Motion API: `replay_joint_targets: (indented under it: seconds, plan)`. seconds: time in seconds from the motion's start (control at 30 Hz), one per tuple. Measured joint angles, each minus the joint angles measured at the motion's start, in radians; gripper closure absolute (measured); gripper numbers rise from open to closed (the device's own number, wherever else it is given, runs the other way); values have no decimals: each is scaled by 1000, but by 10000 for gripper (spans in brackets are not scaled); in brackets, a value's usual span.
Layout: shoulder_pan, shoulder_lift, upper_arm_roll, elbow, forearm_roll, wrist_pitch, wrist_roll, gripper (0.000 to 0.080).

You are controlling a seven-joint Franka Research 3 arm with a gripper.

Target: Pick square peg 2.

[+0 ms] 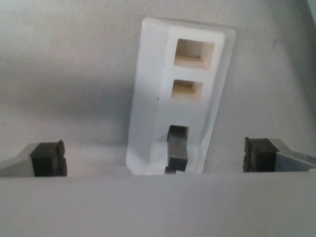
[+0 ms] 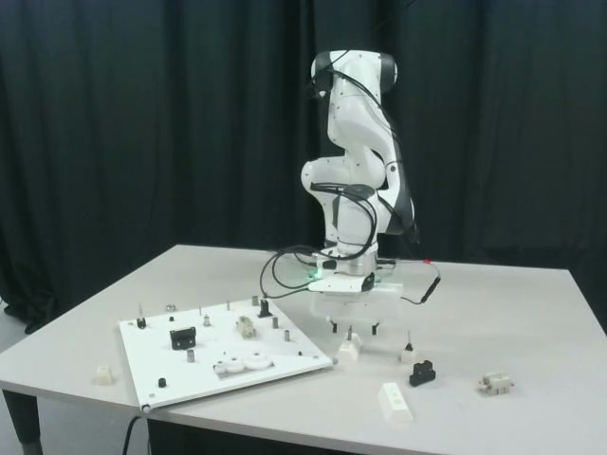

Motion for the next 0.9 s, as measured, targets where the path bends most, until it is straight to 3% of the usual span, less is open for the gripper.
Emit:
replay_joint_targets:
  seconds: [0.1,0.13,0.3,0.33,0.47,0.5,0.7,0.73,0.9]
  plan:
    - [0,8,0,0,0,7,0,3]
    - [-1,10,0,0,0,9,0,96]
    - [-4,13,0,0,-1,13,0,96]
    - [-5,13,0,0,-2,13,0,254]
    - [-9,13,0,1,-4,13,0,254]
    - [-10,13,0,1,-5,13,0,472]
    - [-15,13,0,1,-10,13,0,472]
    - [-16,13,0,1,-12,13,0,666]
    - [-17,13,0,3,-15,13,-1,666]
